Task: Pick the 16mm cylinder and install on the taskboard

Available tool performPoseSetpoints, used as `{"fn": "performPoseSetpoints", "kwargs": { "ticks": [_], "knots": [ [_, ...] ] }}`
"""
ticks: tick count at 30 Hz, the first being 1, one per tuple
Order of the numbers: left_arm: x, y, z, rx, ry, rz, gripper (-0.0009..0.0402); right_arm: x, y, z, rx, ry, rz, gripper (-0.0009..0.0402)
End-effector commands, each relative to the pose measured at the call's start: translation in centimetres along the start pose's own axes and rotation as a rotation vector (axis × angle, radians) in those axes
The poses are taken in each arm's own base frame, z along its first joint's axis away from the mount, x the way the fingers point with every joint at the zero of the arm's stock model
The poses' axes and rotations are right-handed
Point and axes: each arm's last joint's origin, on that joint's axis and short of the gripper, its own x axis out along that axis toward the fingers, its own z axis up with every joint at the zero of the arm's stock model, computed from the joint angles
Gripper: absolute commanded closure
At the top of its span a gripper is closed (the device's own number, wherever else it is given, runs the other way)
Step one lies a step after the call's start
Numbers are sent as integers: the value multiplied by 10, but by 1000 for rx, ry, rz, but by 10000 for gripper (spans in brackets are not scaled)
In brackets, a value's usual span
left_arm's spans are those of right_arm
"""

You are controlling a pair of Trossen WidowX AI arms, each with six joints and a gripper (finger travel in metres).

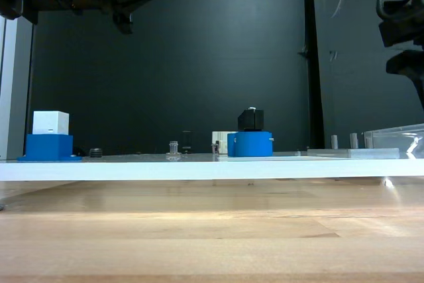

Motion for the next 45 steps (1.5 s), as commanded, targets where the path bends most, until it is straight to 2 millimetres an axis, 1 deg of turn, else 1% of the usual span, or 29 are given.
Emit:
{"fn": "performPoseSetpoints", "kwargs": {
  "ticks": [1,11,15,18,23,40,45],
  "knots": [
    [0,0,0,0,0,0,393,6,3,2,-1,10,-7,104],
    [0,0,0,0,0,0,393,29,6,1,-4,5,3,127],
    [0,0,0,0,0,0,393,34,6,-1,-7,4,4,139],
    [0,0,0,0,0,0,393,37,5,-4,-10,11,0,154],
    [0,0,0,0,0,0,393,38,6,-4,-10,4,4,192],
    [0,0,0,0,0,0,393,38,6,-4,-22,4,4,341],
    [0,0,0,0,0,0,393,38,6,-4,-28,6,5,372]
  ]
}}
